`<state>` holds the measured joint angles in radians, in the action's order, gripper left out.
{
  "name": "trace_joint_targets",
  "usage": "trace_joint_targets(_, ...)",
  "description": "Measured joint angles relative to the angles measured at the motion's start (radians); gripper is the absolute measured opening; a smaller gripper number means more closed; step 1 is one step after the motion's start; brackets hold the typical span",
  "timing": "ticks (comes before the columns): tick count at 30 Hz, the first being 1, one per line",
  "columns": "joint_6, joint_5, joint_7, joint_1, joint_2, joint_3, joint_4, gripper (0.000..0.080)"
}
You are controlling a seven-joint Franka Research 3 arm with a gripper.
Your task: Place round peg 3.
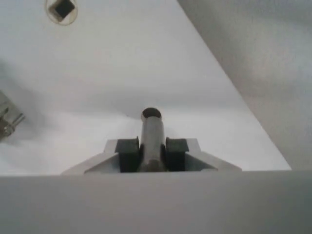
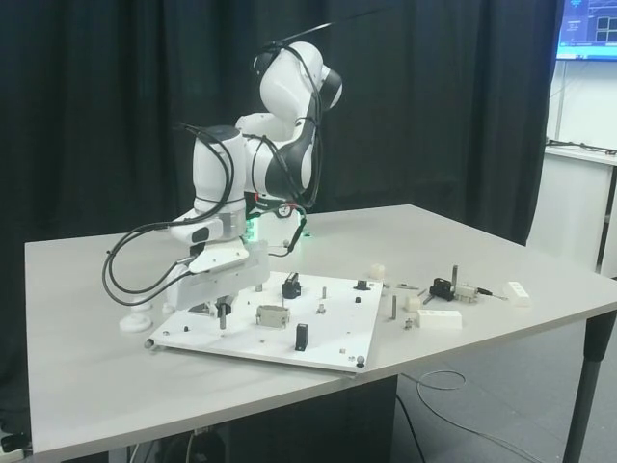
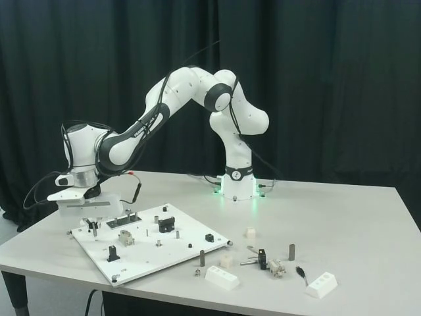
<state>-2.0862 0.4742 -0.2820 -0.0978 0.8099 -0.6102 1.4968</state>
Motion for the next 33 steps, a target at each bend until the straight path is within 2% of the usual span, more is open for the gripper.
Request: trace_joint_targets(33,0.009,-0.01,0.015,-0.002,-0.001,-0.001,-0.007,0.0111)
